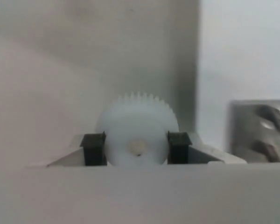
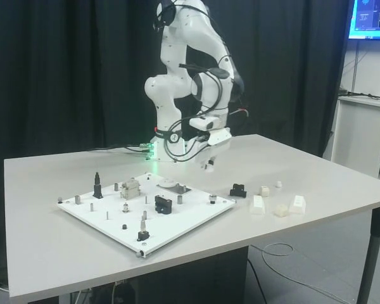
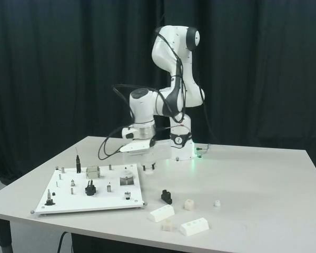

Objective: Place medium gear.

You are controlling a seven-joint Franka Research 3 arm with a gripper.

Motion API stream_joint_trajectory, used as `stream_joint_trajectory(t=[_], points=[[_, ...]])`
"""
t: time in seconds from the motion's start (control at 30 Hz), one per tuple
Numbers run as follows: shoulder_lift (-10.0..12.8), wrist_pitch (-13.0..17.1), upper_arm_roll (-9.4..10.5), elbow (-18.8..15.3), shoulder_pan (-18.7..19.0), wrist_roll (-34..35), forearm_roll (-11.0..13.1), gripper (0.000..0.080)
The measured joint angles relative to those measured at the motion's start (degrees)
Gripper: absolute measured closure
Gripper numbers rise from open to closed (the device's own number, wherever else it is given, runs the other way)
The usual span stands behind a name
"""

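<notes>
A white toothed medium gear (image 1: 137,128) sits between my two black fingertips (image 1: 93,149), and my gripper (image 1: 136,148) is shut on it. In the first room view the gripper (image 2: 209,163) hangs above the table, just beyond the back right edge of the white assembly board (image 2: 196,209). The second room view shows the gripper (image 3: 148,168) by the board's (image 3: 68,204) right rear corner. The gear is too small to make out in either room view. Another white gear (image 2: 166,183) lies on the board near that edge.
Pegs, black fixtures and a grey metal block (image 2: 130,188) stand on the board. Right of the board lie a black part (image 2: 238,190) and several white blocks (image 2: 258,204), (image 2: 297,204). The arm's base (image 3: 180,150) stands behind the gripper.
</notes>
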Motion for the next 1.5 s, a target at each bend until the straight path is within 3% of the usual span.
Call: stream_joint_trajectory(t=[0.53, 0.9, 1.17, 1.5], points=[[-0.98, -2.08, 2.45, -0.05, 6.46, 9.0, 0.0, 0.0521], [-0.93, -1.99, 5.49, -0.43, 8.81, 14.03, 0.0, 0.0521], [0.01, 0.3, 8.43, -0.53, 9.5, 16.75, 0.0, 0.0521], [2.91, 4.37, 11.95, -0.51, 9.52, 19.62, 0.16, 0.0521]])
